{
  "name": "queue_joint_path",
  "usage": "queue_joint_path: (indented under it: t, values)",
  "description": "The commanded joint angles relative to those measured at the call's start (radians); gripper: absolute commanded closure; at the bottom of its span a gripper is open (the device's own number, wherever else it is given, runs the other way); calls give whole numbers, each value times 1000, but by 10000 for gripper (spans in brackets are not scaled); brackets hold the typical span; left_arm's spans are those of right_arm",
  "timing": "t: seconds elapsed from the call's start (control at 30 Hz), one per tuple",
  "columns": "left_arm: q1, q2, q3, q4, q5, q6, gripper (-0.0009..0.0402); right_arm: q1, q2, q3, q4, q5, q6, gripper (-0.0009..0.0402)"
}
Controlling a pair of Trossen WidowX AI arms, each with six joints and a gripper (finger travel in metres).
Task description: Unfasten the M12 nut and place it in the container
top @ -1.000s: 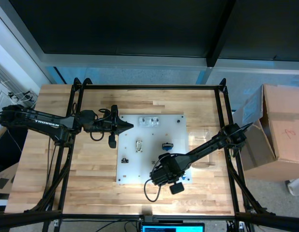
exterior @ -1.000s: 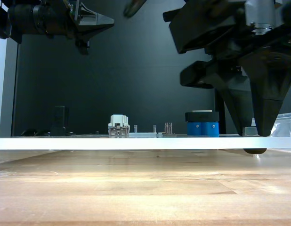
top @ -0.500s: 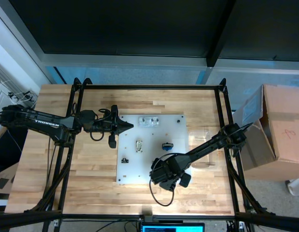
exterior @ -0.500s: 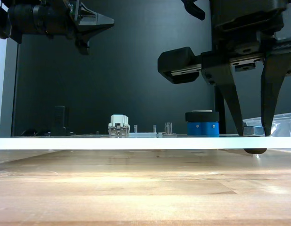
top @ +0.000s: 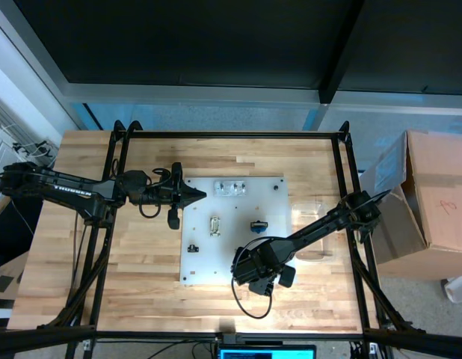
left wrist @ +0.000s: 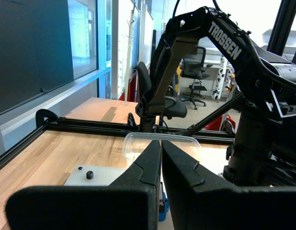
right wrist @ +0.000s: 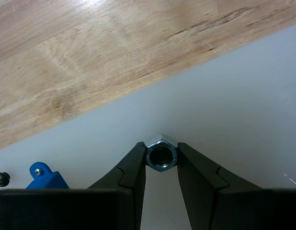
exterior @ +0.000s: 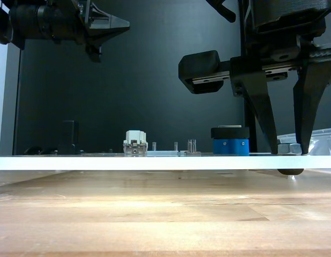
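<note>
My right claw (exterior: 288, 150) pinches the M12 nut (right wrist: 162, 156) flat to flat: a small silver hexagon, dark bore, low on the white board (top: 208, 258) at its near right edge; whether on its stud, I cannot tell. My left claw (top: 195, 195), fingers together, hangs above the board's far left edge.

Left arm reaches in from desk's left edge; left gripper (top: 199, 195) raised mid-desk, fingers together. Right gripper (exterior: 287, 145) low toward desk's near edge, fingers pinching nut (right wrist: 161, 156).
</note>
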Motion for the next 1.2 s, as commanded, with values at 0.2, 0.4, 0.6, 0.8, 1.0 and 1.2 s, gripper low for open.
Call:
queue_joint_path:
  t: [0.2,0.4,0.6,0.8,1.0,1.2]
  values:
    - [0,0,0,0,0,0,393,5,0,0,4,-1,7,302]
    - [0,0,0,0,0,0,393,8,-22,0,2,12,41,218]
    - [0,0,0,0,0,0,393,12,-86,0,-18,7,327,188]
    - [0,0,0,0,0,0,393,12,-124,0,-46,6,840,235]
    - [0,0,0,0,0,0,393,19,-125,-50,-10,-15,1067,363]
    - [0,0,0,0,0,0,393,21,-125,-98,74,-57,1081,392]
